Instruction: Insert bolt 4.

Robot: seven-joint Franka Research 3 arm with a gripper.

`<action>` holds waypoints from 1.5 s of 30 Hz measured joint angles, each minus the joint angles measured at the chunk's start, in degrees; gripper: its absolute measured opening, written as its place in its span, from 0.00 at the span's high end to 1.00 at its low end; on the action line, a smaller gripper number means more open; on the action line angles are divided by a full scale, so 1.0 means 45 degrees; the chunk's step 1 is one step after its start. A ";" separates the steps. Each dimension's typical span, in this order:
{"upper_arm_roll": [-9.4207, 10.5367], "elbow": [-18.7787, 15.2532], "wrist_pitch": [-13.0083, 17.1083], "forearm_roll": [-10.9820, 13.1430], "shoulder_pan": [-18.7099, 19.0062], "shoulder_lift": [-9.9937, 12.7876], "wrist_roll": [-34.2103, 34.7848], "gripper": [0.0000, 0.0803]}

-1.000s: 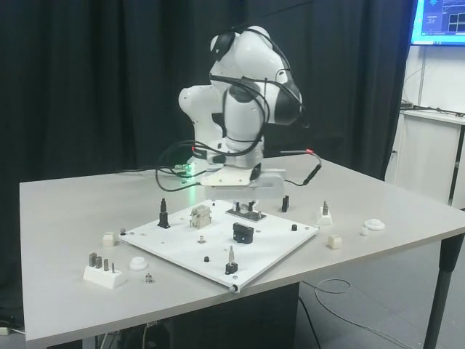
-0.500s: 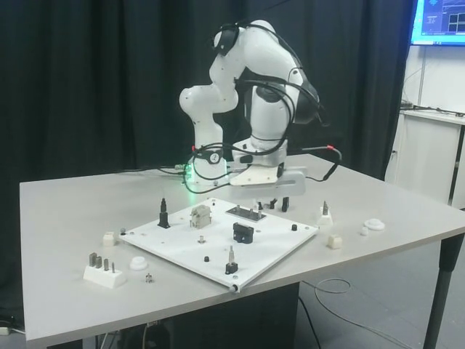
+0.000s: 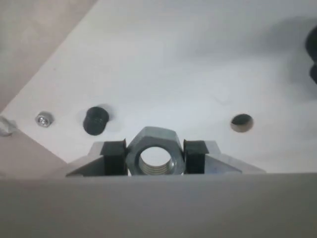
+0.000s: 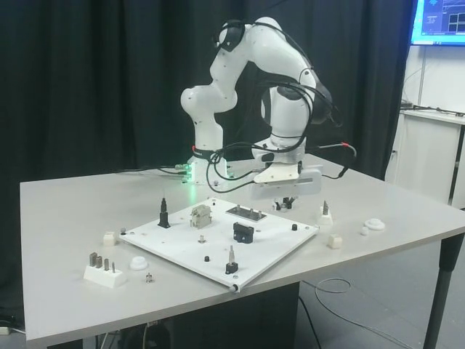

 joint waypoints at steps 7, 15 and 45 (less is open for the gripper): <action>0.0139 -0.0285 0.0631 -0.0385 0.0369 -0.0066 -0.0517 0.70; 0.0472 -0.0487 0.0987 -0.0682 0.0429 -0.0185 -0.0817 0.70; 0.1032 -0.3791 0.4721 -0.0699 0.1097 -0.1791 -0.2056 0.70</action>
